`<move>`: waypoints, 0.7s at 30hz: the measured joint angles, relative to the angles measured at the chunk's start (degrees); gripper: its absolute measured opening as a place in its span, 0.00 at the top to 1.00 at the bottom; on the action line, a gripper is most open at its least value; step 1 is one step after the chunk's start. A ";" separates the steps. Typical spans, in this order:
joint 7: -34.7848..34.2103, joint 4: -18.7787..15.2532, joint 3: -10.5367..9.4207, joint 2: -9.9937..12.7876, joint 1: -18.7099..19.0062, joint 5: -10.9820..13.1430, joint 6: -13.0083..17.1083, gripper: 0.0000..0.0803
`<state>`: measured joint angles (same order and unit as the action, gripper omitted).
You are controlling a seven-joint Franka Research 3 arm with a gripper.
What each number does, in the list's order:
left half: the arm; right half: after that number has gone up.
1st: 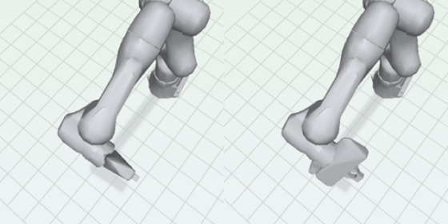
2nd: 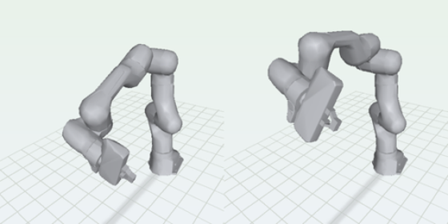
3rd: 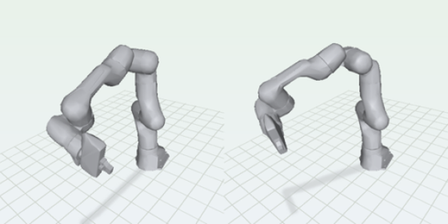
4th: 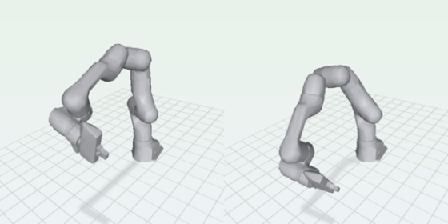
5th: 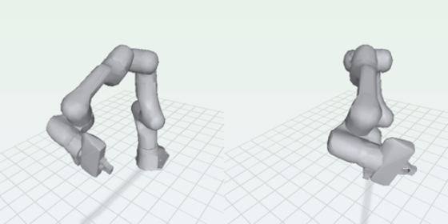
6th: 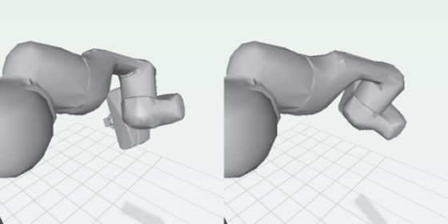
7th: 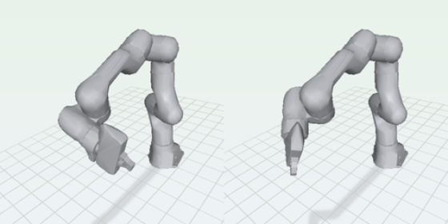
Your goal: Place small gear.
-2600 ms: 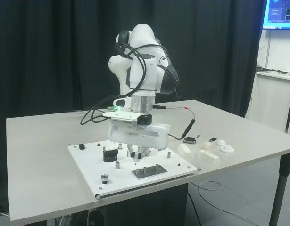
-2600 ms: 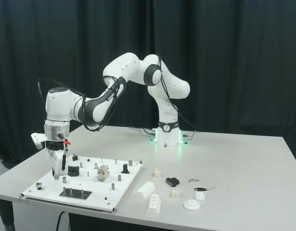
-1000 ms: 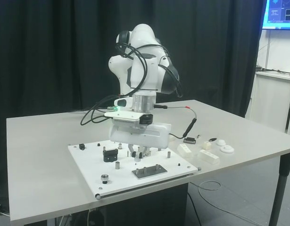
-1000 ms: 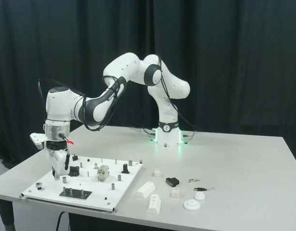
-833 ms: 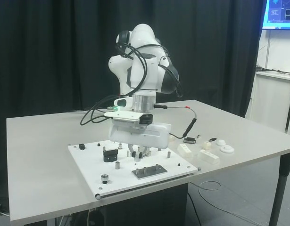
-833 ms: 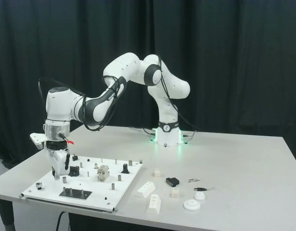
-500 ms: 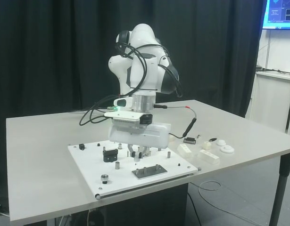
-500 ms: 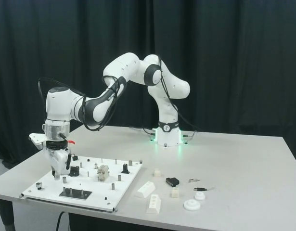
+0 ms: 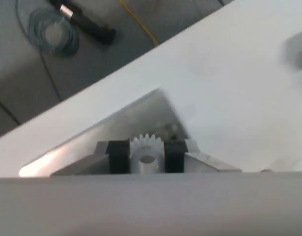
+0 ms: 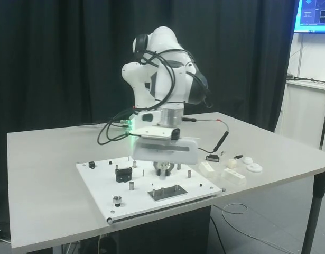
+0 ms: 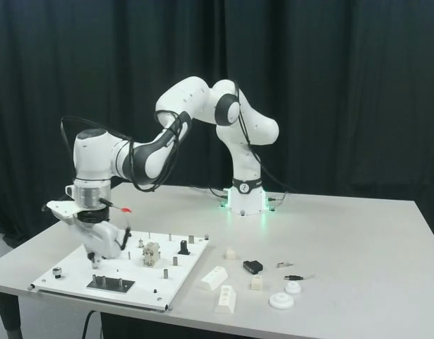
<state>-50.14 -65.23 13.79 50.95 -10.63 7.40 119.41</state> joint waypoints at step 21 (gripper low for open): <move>3.48 -0.28 0.07 -1.19 9.38 -0.24 -7.89 0.82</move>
<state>-46.66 -65.51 13.87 49.76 -1.26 7.16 111.52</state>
